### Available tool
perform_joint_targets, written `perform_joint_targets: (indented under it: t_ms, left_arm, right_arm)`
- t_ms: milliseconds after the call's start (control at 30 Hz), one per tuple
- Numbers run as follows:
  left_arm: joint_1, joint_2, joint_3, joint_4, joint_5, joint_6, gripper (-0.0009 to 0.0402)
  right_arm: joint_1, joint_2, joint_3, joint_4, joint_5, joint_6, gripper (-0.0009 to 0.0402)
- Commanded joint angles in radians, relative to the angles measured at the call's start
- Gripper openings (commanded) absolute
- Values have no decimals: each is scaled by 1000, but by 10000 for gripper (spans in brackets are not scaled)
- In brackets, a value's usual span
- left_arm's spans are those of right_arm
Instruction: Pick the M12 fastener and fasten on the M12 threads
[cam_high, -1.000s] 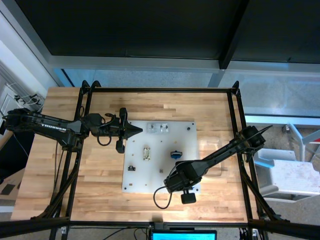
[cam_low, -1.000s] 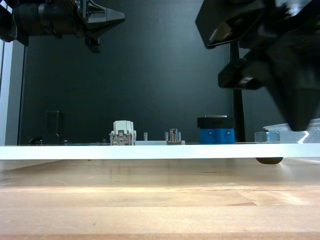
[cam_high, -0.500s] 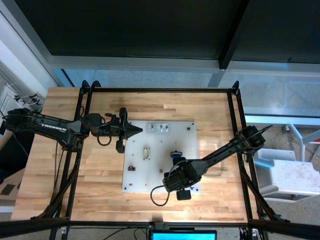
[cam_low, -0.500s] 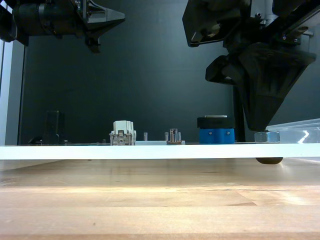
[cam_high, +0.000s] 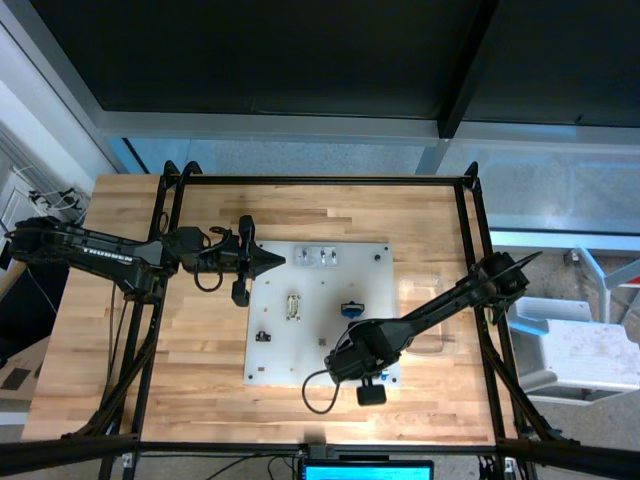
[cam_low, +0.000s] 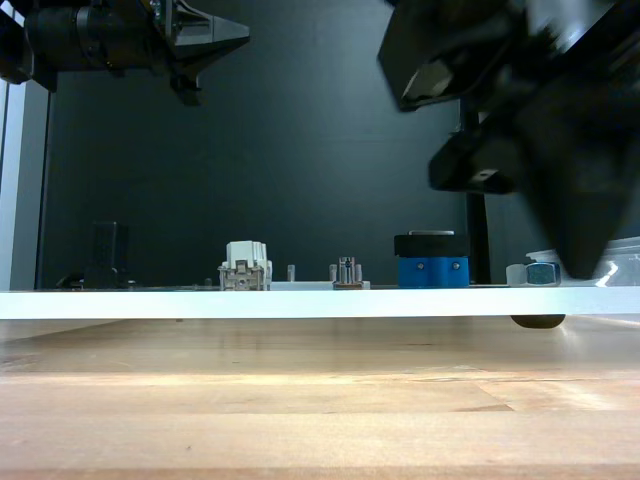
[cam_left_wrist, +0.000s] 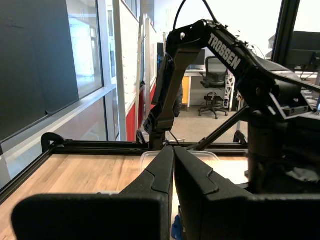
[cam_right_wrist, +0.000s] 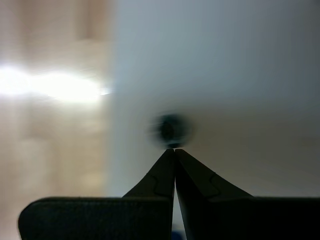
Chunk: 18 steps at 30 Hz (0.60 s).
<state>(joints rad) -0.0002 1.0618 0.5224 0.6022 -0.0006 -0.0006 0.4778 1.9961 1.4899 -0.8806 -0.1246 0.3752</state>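
Note:
The small silver M12 nut (cam_low: 535, 272) sits low on the white board (cam_high: 300, 345) near its near right edge, and no stud ribs show beneath it. In the high view the right arm hides that spot, so I cannot tell for sure that the nut is on its stud. My right gripper (cam_low: 578, 272) hangs point-down just right of the nut, blurred. In the right wrist view it (cam_right_wrist: 174, 149) is shut with nothing between its fingers, and a dark round blur (cam_right_wrist: 171, 129) lies just past the tips. My left gripper (cam_high: 272, 260) is shut, held high over the board's far left edge.
A blue connector block (cam_low: 432, 262), a white connector (cam_low: 246, 268) and a small metal post (cam_low: 347, 272) stand mid-board. A clear tray (cam_high: 428, 335) lies right of the board, behind the nut in the low view. A black post (cam_low: 476, 230) rises at the board's far right.
The right gripper swung left to stand over the nut, then back to the right, and it is still moving. The nut stayed where it was. The left arm has not moved.

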Motion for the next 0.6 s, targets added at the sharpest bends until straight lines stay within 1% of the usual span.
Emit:
perform_joint_targets:
  t_ms: [33,200,267,300,333,600]
  left_arm:
    - [0,0,0,0,0,0,0]
    - [0,0,0,0,0,0,0]
    - [0,0,0,0,0,0,0]
    - [0,0,0,0,0,0,0]
    - [0,0,0,0,0,0,0]
    - [0,0,0,0,0,0,0]
  right_arm:
    - [1,-7,1,-1,-35,-7,0]
    - [1,-9,1,-4,-32,-4,0]
    - [1,-9,1,-8,-14,3,0]
    - [1,-11,1,-11,3,8,0]
    - [1,-13,1,-11,6,11,0]
    - [2,-35,1,-21,1,14,0]
